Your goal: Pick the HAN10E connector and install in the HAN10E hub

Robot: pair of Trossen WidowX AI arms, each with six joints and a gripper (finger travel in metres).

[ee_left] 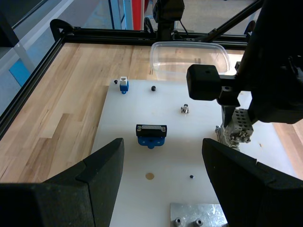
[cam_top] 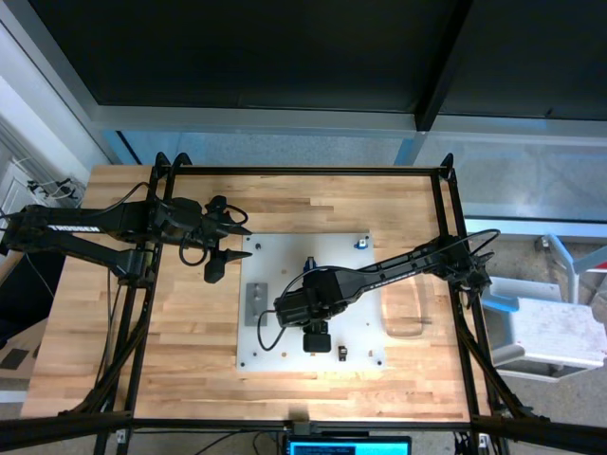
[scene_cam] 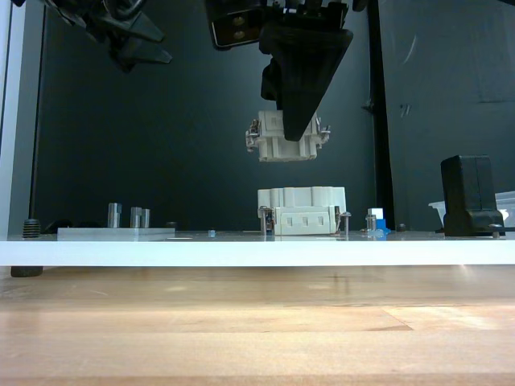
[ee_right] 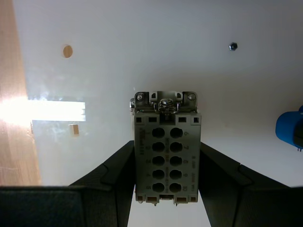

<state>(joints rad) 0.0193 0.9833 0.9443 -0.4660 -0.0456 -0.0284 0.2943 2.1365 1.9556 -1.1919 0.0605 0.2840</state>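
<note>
**A:** How many tools were there, and how many were busy?

**B:** Two, with one busy. The right tool (ee_right: 166, 144) sat over the middle of the white plate (cam_top: 275, 256). Its two fingers (ee_right: 111, 177) were clamped on the long sides of the one HAN10E connector (scene_cam: 286, 143). The left tool (ee_left: 163, 146) hung by the plate's far left corner, above the bench (cam_top: 142, 360). Its two fingers were spread wide with nothing between them.

**A:** Where was the connector?

**B:** In the air, right above the single HAN10E hub (scene_cam: 302, 211), with a clear gap between them. Its face showed ten round holes, in two columns of five.

**A:** And the hub?

**B:** It stood fixed on the plate, beige in the middle.

**A:** What else was on the plate?

**B:** One grey metal block (cam_top: 256, 301), with three upright pegs (scene_cam: 135, 217) showing in the low view. There were also two blue parts, well apart: a wide blue socket piece (ee_left: 151, 135) and a small blue-and-white one (ee_left: 123, 85). One clear tray (ee_left: 189, 54) lay on the bench just beside the plate's right edge.
</note>
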